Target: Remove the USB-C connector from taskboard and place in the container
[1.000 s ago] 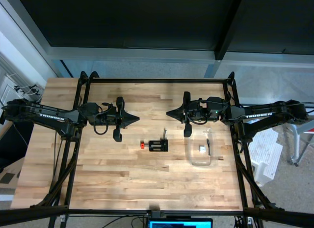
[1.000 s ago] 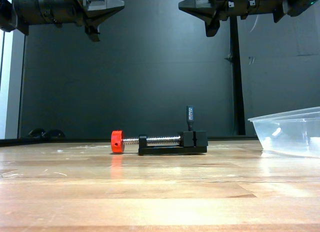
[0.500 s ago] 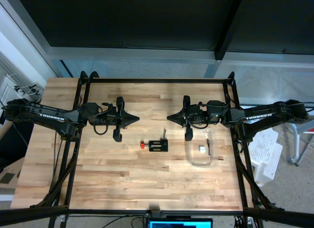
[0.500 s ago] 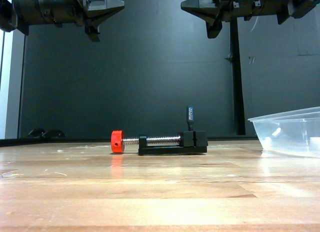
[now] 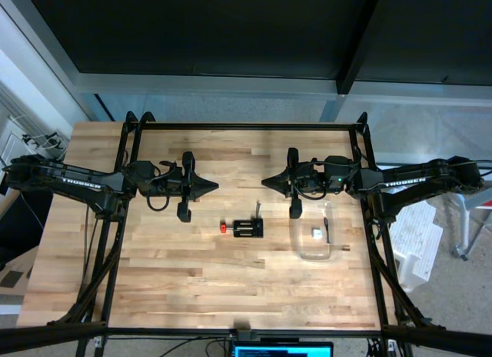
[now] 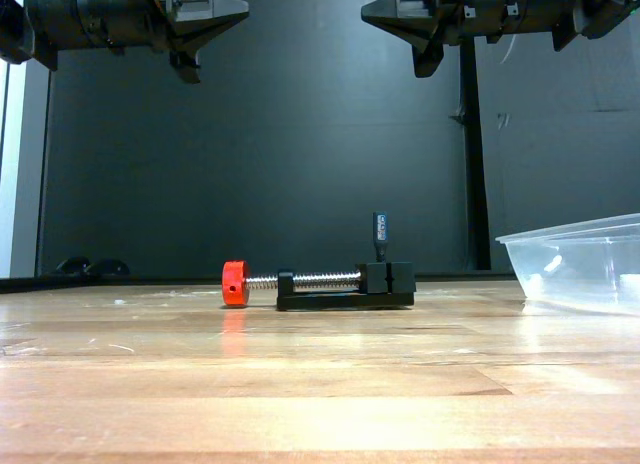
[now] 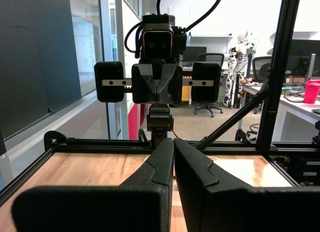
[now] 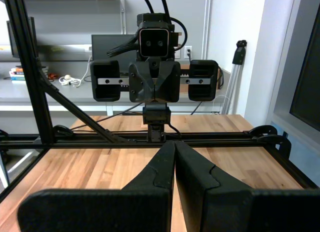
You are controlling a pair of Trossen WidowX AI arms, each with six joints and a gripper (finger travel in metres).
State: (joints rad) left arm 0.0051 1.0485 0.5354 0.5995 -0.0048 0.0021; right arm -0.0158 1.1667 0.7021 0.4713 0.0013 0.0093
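The taskboard (image 5: 247,228) lies mid-table, a small black block with a red-orange knob (image 5: 224,227); the low view shows it side-on (image 6: 345,286). To its right stands the clear container (image 5: 300,248) (image 6: 575,264). Inside it lies the USB-C connector (image 5: 327,229), a slender black stick, next to a small white cube (image 5: 316,233). My left gripper (image 5: 215,187) (image 6: 245,6) hovers high over the table's left half, shut and empty. My right gripper (image 5: 264,181) (image 6: 365,11) hovers high behind the taskboard, also shut and empty. In each wrist view the fingers (image 7: 162,164) (image 8: 165,164) meet.
A thin grey sliver (image 5: 258,209) stands upright at the taskboard's right end (image 6: 380,234). A black frame (image 5: 246,127) runs along the table's far edge and sides. Each wrist view looks across at the other arm's camera.
My right gripper has drifted very slightly to the right. The left arm, the taskboard and the container have not moved.
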